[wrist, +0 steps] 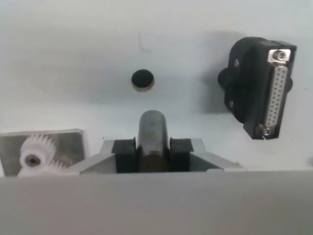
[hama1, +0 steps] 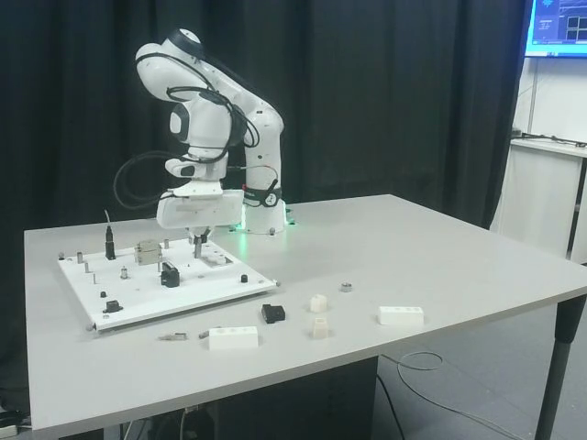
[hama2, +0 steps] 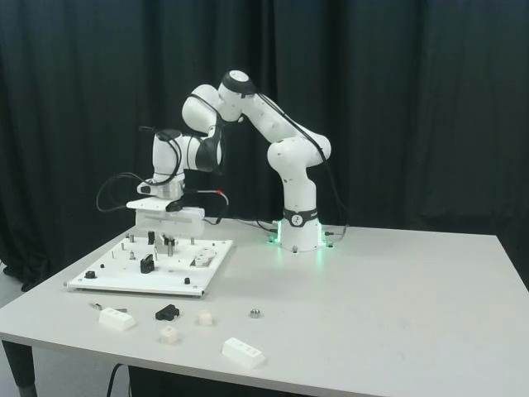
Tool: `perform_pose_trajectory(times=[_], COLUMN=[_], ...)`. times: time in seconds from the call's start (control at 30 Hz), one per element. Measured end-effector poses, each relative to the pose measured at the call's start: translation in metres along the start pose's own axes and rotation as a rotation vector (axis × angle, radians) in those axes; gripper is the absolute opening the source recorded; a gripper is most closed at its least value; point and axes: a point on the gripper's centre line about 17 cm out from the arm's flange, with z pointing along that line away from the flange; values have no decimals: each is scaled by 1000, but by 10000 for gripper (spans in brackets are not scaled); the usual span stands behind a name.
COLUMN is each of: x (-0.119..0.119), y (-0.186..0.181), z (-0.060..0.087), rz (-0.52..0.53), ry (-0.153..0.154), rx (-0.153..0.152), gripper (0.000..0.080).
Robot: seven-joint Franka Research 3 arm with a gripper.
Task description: Place round peg 4.
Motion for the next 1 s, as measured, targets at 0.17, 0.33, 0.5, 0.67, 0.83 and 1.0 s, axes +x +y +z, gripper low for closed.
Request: perform_pose_trajectory(times=[0.17, 0.33, 0.5, 0.67, 0.83, 1.0], x=[-1, -1, -1, -1, -1, -1], y=[0, 0, -1, -1, -1, -2], z=[-6, -9, -10, -10, -10, -10], rz=[6, 7, 7, 7, 6, 6], ry=[5, 9, 11, 12, 12, 13], rx=[2, 1, 1, 1, 1, 2], gripper=[143, 143, 143, 143, 143, 143])
